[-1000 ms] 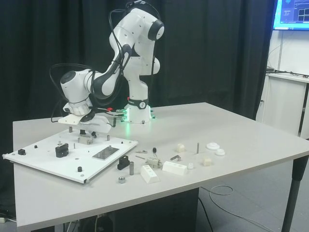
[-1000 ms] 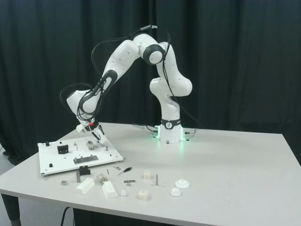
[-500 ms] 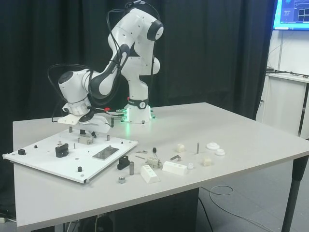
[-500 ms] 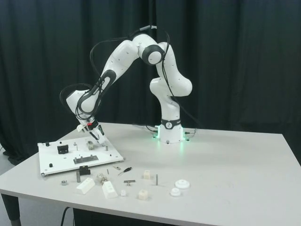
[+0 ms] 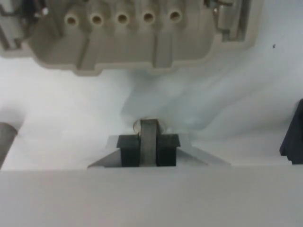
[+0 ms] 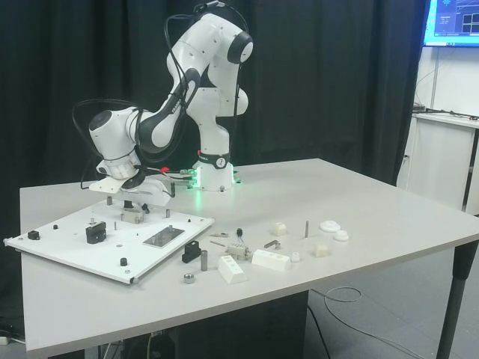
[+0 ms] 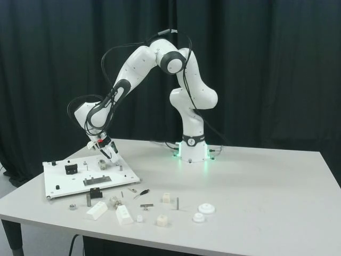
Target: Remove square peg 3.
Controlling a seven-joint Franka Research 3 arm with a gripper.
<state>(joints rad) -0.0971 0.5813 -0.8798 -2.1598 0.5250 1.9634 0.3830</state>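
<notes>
Shifted slightly up and toward board's far-left side versus a second ago: arm [image 6: 183, 90], wrist now a bit higher over white board [image 6: 67, 250]. Nothing else on table [image 6: 359, 202] moved.

End effector [image 5: 148, 150] clamped on peg [image 5: 148, 146]; black fingers [image 5: 128, 150] pressed against both sides of the grey square bar, seen in wrist view. Peg upright, lower end at round hole in board beneath; cannot tell whether fully out or touching. Same end effector [image 6: 129, 203] low over back part of board in first room view, just above a small grey block [image 6: 133, 217]. In second room view, end effector [image 7: 104, 151] over far edge of board [image 7: 58, 186].

On board: black block [image 6: 95, 233] near left, grey plate [image 6: 164, 237] toward front right, thin upright pin [image 6: 168, 215], small black knobs at left corner [image 6: 33, 235] and front [image 6: 124, 262].

Off board, on table: black bracket [image 6: 191, 252] and grey post [image 6: 203, 259] just beside board edge, nut [image 6: 189, 278], two white blocks [image 6: 232, 268] and [image 6: 271, 259], two white discs [image 6: 330, 225] and [image 6: 341, 235], upright thin rod [image 6: 306, 227], small pale cubes [image 6: 279, 228] and [image 6: 321, 250].

Green light at arm base [image 6: 198, 179]. Screen [image 6: 453, 22] at top right, writing too small to read. No readable labels or brands anywhere.
</notes>
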